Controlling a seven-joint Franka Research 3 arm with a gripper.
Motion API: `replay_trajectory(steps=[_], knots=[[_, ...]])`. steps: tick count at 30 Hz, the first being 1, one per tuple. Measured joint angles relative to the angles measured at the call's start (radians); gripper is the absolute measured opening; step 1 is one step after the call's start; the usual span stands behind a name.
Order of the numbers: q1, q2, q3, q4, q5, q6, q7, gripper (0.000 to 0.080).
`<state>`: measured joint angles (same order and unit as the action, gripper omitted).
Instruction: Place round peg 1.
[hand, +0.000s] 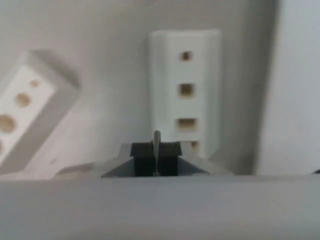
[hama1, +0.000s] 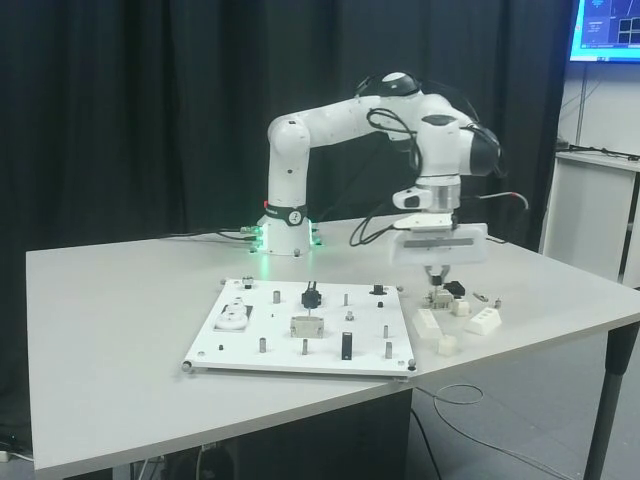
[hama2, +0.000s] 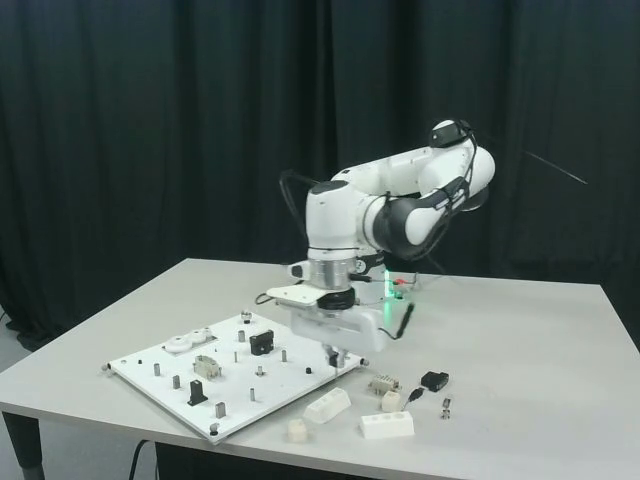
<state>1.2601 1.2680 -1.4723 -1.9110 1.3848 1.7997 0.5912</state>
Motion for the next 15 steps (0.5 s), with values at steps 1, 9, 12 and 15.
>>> replay_trajectory(steps=[1, 9, 12, 15], knots=[[0.006, 0.000, 0.001, 0.004, 0.000, 0.003, 0.007, 0.0017], [0.045, 0.000, 0.014, 0.032, -0.009, 0.044, 0.059, 0.0017], [0.055, 0.000, 0.020, 0.039, -0.026, 0.060, 0.067, 0.0017], [0.063, 0.000, 0.028, 0.041, -0.039, 0.068, 0.078, 0.0017]])
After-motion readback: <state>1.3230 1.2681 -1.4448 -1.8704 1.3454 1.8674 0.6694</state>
